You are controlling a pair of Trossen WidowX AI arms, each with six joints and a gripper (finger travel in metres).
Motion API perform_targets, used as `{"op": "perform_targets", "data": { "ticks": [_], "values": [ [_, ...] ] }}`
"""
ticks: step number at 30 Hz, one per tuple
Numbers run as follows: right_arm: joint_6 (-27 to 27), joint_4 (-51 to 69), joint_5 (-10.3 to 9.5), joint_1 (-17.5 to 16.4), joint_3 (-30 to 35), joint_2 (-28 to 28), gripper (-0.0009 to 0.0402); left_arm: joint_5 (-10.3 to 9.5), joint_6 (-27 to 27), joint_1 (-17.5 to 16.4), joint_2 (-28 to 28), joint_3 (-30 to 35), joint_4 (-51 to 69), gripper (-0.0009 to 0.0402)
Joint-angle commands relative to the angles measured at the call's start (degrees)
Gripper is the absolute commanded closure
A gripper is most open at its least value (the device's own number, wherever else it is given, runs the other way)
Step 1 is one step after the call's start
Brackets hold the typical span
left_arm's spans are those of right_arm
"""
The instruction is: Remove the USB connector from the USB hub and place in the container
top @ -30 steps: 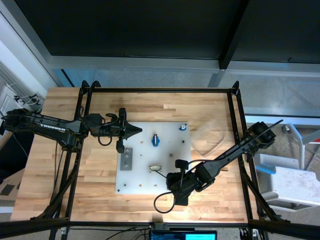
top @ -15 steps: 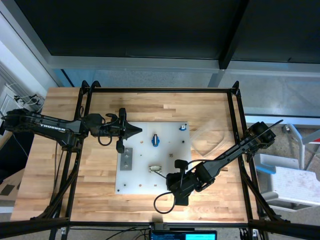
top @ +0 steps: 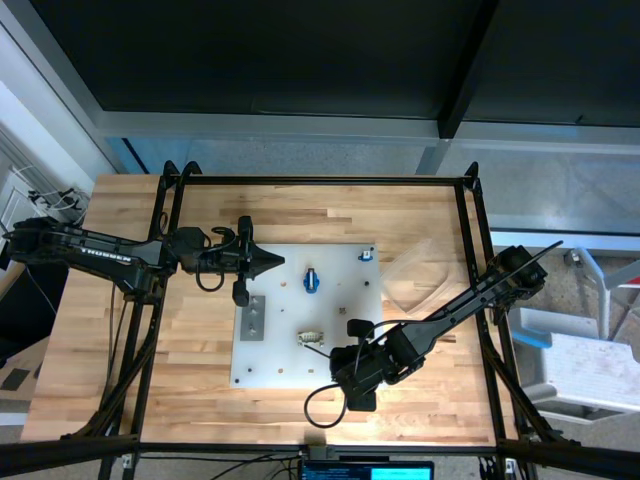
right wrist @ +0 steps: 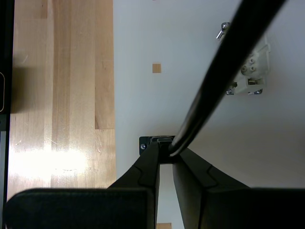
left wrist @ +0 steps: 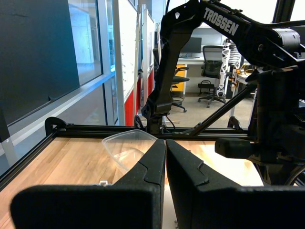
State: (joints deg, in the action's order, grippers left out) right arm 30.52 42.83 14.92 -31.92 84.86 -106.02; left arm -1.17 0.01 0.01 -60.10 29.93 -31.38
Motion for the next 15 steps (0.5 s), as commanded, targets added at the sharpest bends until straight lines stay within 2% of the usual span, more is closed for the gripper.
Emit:
{"op": "perform_targets", "data": {
  "ticks": [1, 8, 13, 15],
  "values": [
    [0.11, 0.22, -0.02, -0.09, 0.02, 0.15, 0.0393, 0.02, 0.02, 0.00, -0.02, 0.02, 0.00, 0.0392],
    [0.09, -0.48, 0.07, -0.61, -0.50, 0.74, 0.0393, 0.00, 0.02, 0.00, -0.02, 0.02, 0.00, 0.0392],
    [0.52, -4.07, 0.13, -1.18, -3.61, 2.51, 0.0393, 0.00, 0.02, 0.00, -0.02, 0.02, 0.00, 0.0392],
    [0.50, -4.59, 0.76, -1.46, -4.24, 3.02, 0.0393, 0.02, 0.02, 0.00, -0.02, 0.02, 0.00, 0.0392]
  ]
}}
